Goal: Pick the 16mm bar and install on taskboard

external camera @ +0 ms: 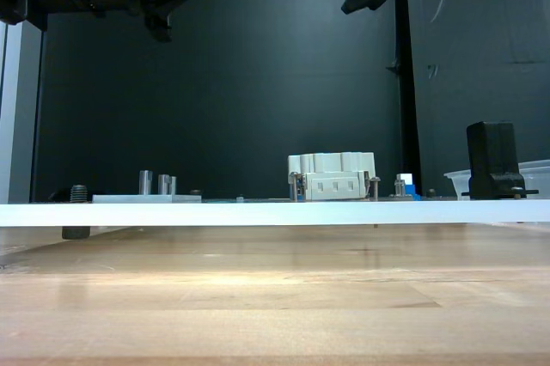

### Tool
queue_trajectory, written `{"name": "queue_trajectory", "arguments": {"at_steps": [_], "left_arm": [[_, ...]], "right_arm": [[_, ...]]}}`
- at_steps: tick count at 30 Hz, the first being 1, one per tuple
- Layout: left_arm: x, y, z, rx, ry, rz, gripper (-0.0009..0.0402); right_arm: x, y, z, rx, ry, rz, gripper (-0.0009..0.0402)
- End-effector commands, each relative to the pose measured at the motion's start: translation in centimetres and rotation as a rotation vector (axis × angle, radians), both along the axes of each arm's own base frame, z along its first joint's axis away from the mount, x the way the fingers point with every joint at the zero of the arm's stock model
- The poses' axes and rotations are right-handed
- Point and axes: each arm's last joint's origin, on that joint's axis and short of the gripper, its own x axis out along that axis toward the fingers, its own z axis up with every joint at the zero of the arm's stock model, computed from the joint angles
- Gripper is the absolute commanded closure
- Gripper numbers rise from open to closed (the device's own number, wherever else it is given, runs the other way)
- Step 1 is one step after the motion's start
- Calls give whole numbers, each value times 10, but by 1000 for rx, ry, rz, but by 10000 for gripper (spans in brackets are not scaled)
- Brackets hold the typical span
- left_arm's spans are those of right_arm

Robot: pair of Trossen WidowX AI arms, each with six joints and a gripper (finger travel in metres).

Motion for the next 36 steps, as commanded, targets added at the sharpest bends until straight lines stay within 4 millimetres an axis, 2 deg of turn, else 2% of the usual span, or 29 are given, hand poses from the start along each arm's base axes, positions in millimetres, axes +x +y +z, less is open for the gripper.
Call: {"name": "queue_trajectory", "arguments": {"at_steps": [1,10,26,36], "left_arm": [[0,0,0,0,0,0,393],[0,0,0,0,0,0,393],[0,0,0,0,0,0,393],[0,0,0,0,0,0,393]], "right_arm": [[-3,-3,1,16,-64,-21,393],[-4,-10,3,74,-281,-81,393],[-4,-12,-33,185,-606,-113,394],[-6,-13,-44,221,-732,-72,394]]}}
